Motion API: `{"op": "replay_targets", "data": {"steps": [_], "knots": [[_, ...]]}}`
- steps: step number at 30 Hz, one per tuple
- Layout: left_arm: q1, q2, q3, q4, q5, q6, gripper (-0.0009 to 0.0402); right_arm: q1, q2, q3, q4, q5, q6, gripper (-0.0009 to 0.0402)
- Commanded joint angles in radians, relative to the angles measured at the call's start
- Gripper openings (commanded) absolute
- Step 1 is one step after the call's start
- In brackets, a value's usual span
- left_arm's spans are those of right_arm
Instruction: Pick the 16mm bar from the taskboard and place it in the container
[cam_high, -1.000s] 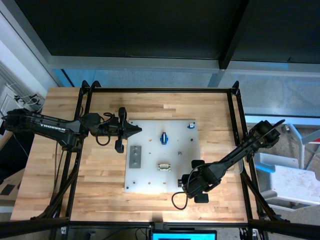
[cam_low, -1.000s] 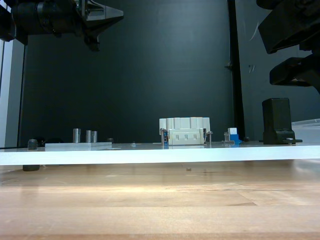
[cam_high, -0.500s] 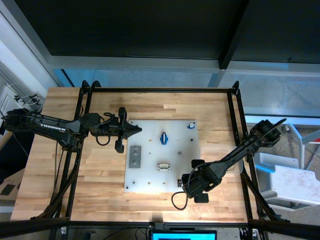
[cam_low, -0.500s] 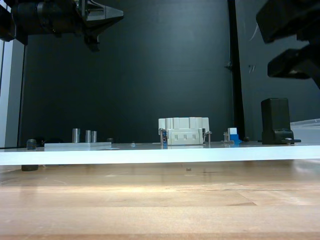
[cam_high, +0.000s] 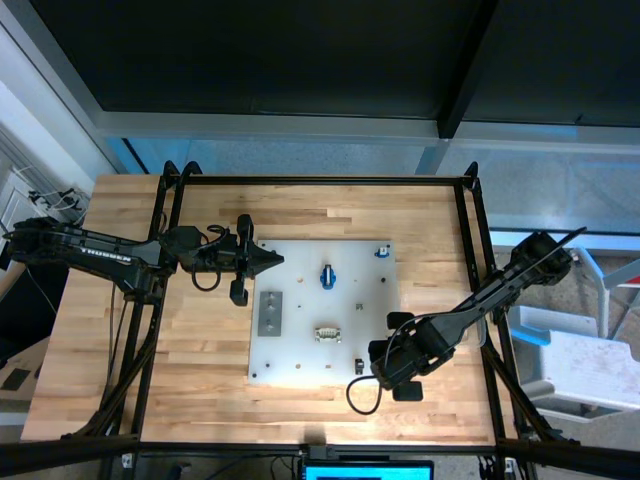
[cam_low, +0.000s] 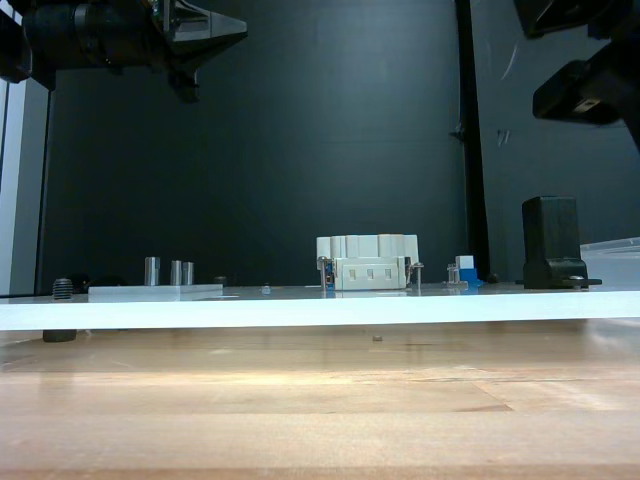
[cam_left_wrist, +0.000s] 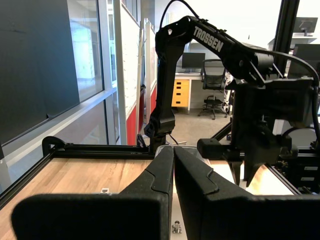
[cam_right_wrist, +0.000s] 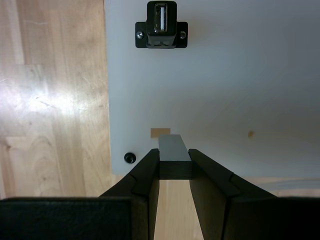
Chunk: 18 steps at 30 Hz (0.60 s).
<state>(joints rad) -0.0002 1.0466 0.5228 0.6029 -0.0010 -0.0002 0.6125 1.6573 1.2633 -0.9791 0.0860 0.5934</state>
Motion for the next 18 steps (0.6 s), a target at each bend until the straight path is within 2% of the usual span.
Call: {"op": "replay_targets", "data": {"steps": [1, 18], "knots": [[0.000, 0.000, 0.000, 0.000, 0.000, 0.000, 0.0000, -0.003, -0.021, 0.000, -0.011, -0.004, 0.000, 0.0016], [0.000, 0.000, 0.000, 0.000, 0.000, 0.000, 0.0000, -0.029, -0.172, 0.000, -0.097, 0.001, 0.000, 0.0016]]}}
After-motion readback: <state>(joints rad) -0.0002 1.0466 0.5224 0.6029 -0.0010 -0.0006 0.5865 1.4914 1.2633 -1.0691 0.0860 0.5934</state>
